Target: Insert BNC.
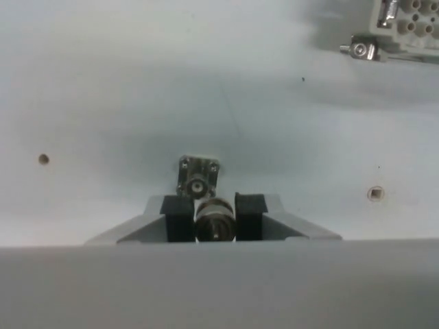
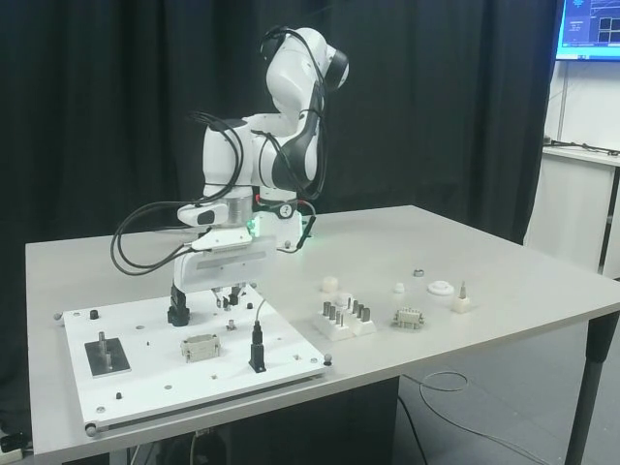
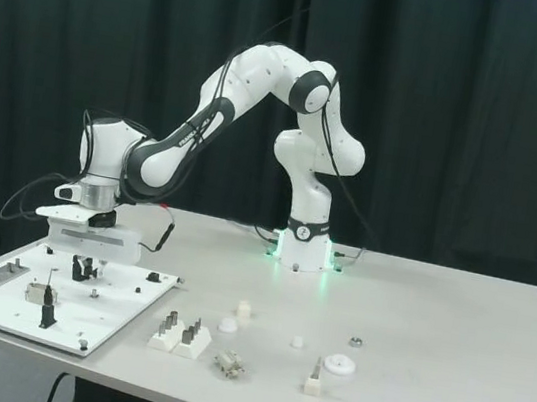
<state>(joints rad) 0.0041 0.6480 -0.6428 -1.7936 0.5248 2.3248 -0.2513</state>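
- Plug (image 1: 215,218) in hand: you have the round metal plug pinched between the two black fingers (image 1: 177,214), which are closed only as far as its body allows, one pad on each side of it.
- Gripper (image 2: 232,291) hangs low over the white board (image 2: 291,329), toward the board's back edge and roughly midway along it, well away from the near edge where the black upright post (image 2: 258,351) and the grey block (image 2: 199,347) stand.
- Socket (image 1: 197,177), a small square metal plate with a round barrel in its middle, sits on the board just beyond the plug tip in the wrist view. The two look close but apart; I cannot tell how much height is left between them.
- Step, as I judge it: the pick is done and you are in the final approach, lining the plug up over the socket before seating it.
- Next move calls for centring the plug's axis on the socket's barrel, since the plug appears slightly off from it in the wrist view, then a straight push down.
- Expect a twist to be needed as well, because this kind of connector usually locks by turning; whether the locking slots and pins are lined up is too small to see.
- Keep the plug square in the grip: a tilt would likely make it jam on the barrel's rim.
- Loose parts on the grey table (image 3: 450,339) beside the board play no part here.
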